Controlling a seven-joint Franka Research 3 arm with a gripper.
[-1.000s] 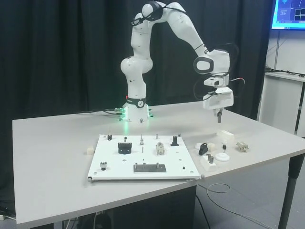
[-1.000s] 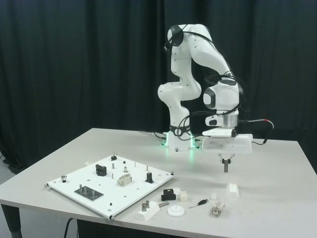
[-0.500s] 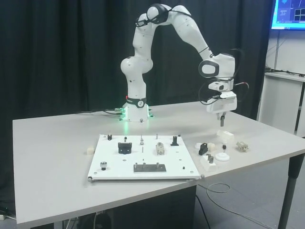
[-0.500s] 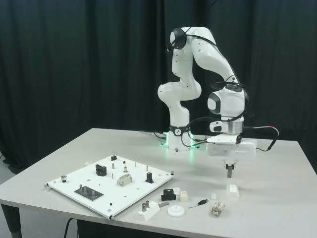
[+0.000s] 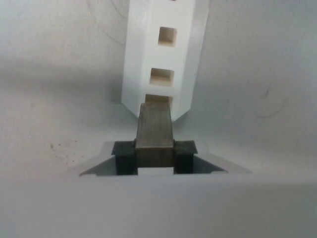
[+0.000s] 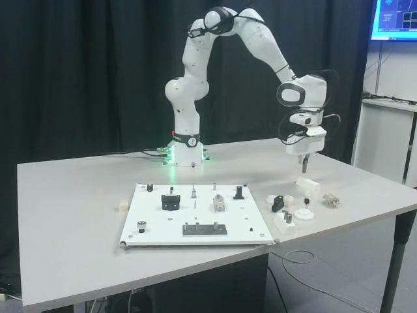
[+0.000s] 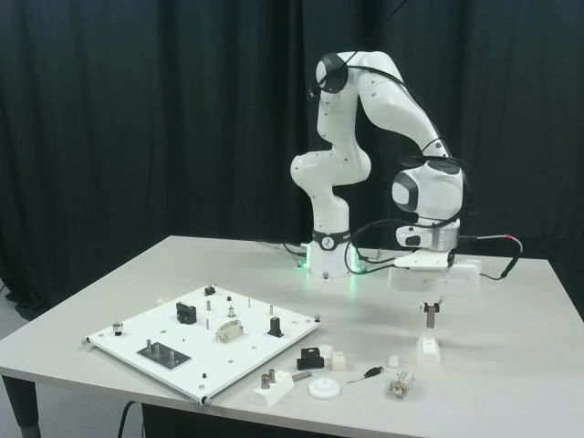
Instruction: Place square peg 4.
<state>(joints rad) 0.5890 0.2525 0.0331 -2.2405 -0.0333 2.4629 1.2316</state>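
Two black fingers (image 5: pixel 125 157) of your gripper (image 5: pixel 155 158) are clenched on the square peg (image 5: pixel 155 130), which hangs point-down from them just above the white holder block (image 5: pixel 163 54) at the right end of the grey table (image 6: pixel 71 195). Judging by its look, you hold a small, stiff, metal-like bar: light, hard and smooth-faced, so it can slip or twist if the pinch slackens; gripping the flat sides near the upper end, as you do now, leaves the lower end free to enter a hole. In the wrist view its tip sits over the nearest of three square holes, but the peg itself covers that opening, so you cannot tell whether it is lined up or already touching. From the room views the block (image 7: pixel 427 349) is small and its holes do not show. Which hole counts as number 4 is not marked anywhere you can read.
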